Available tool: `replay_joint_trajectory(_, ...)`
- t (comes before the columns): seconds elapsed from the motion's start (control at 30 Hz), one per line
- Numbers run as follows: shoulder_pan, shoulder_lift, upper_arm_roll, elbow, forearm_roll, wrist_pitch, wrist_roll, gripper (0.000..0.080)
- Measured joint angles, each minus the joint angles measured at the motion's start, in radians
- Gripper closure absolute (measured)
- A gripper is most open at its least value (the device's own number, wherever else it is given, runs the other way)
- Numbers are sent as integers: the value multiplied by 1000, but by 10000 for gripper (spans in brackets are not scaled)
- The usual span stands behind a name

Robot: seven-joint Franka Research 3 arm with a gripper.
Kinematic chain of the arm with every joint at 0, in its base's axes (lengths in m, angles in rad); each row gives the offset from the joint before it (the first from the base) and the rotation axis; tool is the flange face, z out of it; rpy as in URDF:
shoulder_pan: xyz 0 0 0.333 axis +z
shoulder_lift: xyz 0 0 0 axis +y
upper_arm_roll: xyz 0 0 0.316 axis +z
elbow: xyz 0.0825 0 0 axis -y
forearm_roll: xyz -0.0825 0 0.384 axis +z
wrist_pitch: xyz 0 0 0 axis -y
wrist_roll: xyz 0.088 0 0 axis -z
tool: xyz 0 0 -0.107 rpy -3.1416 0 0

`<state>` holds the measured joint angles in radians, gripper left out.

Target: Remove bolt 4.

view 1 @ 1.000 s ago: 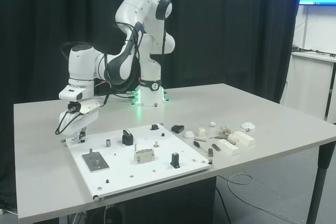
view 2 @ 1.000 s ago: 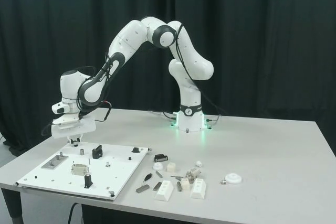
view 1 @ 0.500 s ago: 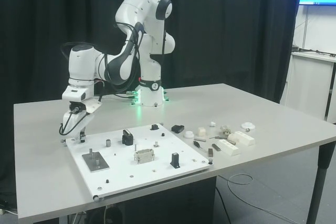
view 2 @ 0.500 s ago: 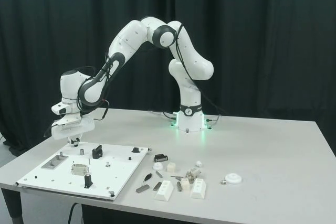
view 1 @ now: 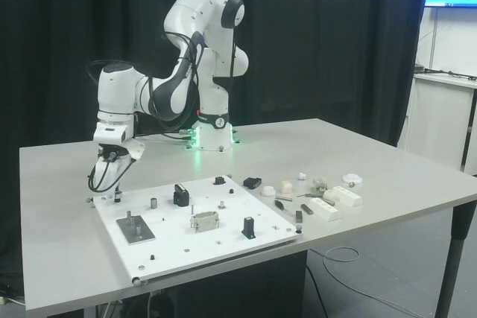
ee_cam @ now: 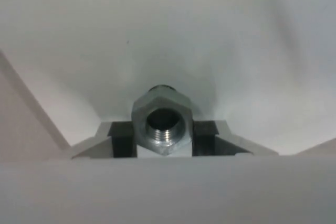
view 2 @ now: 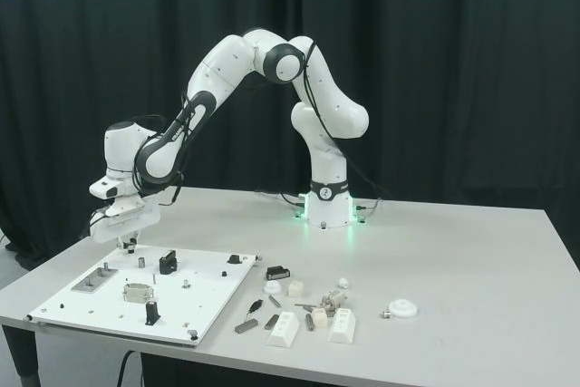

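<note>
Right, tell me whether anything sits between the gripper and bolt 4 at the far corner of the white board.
Nothing visible does. In the wrist view the gripper has a finger on each side of the bolt, with no other part in between. In the first room view the gripper is down at the corner of the white board, apart from the other fixtures.

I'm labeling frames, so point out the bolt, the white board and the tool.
bolt (ee_cam: 161, 124), wrist view, its hex head.
white board (view 1: 216, 237), first room view, bare surface near the front.
tool (view 1: 116, 196), first room view, between its fingertips.
</note>
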<state>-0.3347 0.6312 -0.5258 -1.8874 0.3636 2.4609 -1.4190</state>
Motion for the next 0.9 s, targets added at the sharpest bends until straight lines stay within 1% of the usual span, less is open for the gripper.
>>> replay_joint_trajectory(0.23, 0, 0, 1, 0, 1, 5, -115, 578)
replay_joint_trajectory(0.37, 0, 1, 1, 0, 3, 6, -151, 578)
replay_joint_trajectory(0.57, 0, 1, 1, 0, 4, 7, -189, 578)
replay_joint_trajectory(0.9, 0, 0, 1, 0, 4, 8, -206, 578)
